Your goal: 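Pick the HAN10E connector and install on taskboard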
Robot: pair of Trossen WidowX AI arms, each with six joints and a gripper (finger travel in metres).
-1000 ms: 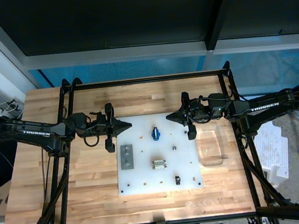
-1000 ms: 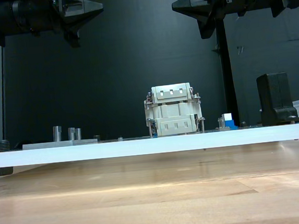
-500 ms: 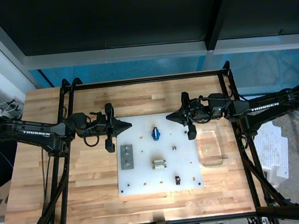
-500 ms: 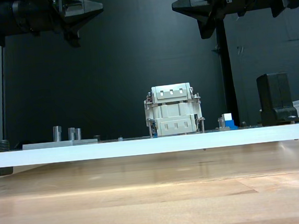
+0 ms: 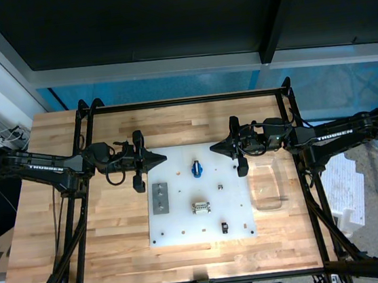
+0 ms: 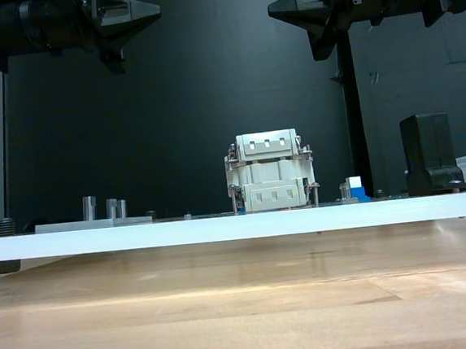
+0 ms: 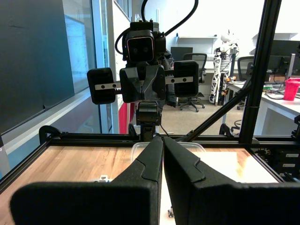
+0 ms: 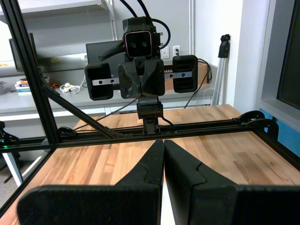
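So the HAN10E connector [image 5: 200,208] is sitting on the taskboard [image 5: 179,233], roughly mid-board. It's just right of the grey metal block [image 5: 160,197], with the blue part [image 5: 196,168] behind it and a small black fitting [image 5: 225,228] nearer the front edge. Neither arm is anywhere near it. The left gripper [image 5: 162,157] hangs high over the board's far left corner and the right gripper [image 5: 214,148] hangs over the far edge. Their tips point at each other and both are well apart from the connector. Each wrist camera shows its fingers [image 7: 149,161] pressed flat together with no gap, gripping nothing.

From above, the connector is just a little beige rectangle. The low camera shows more: a two-tier beige stack with metal clips [image 6: 233,192] at the sides, standing on the board. The wrist views mostly show the opposite arm head-on. A clear plastic tray [image 5: 268,187] lies just beside the board's right edge. White lettering on the left arm [image 5: 38,167] and right arm [image 5: 332,137] reads TROSSEN.
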